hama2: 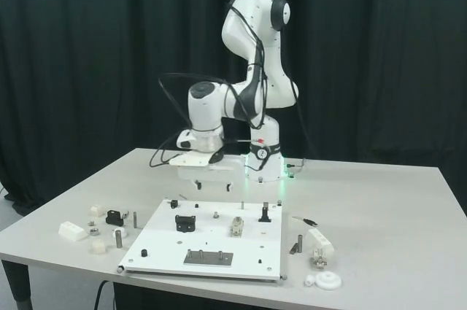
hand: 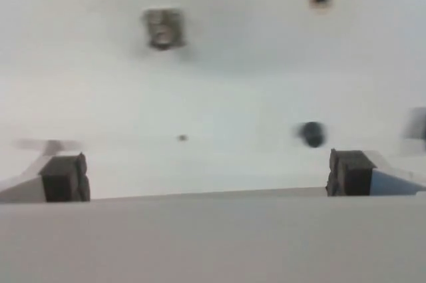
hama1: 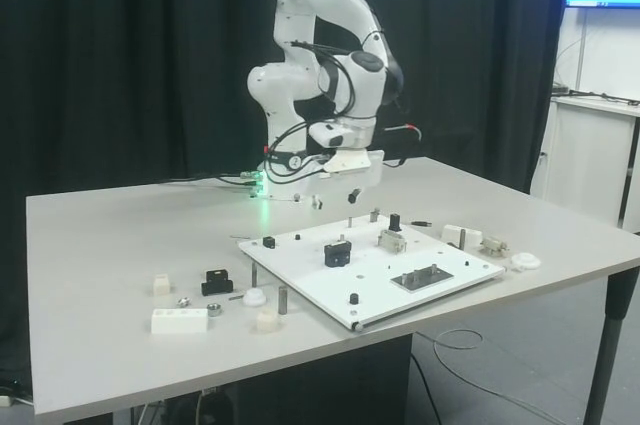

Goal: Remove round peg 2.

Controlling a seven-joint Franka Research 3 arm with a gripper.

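My gripper (hama1: 334,199) hangs open above the far part of the white board (hama1: 430,295), with nothing between its fingers. In the wrist view the two black fingertips (hand: 63,178) stand wide apart over the white board (hand: 213,96). A blurred grey square part (hand: 163,28) and a black round part (hand: 311,134) lie below. A thin grey upright peg (hama1: 373,215) stands on the board near its far edge, right of the gripper and apart from it. The second room view shows the gripper (hama2: 209,183) left of that peg (hama2: 242,205).
The board also bears a black block (hama1: 337,253), a black upright post (hama1: 394,222) and a grey plate with two pins (hama1: 420,277). Loose pegs (hama1: 283,298), white blocks (hama1: 179,321) and a black clamp (hama1: 216,282) lie left of it. White parts (hama1: 524,261) lie to its right.
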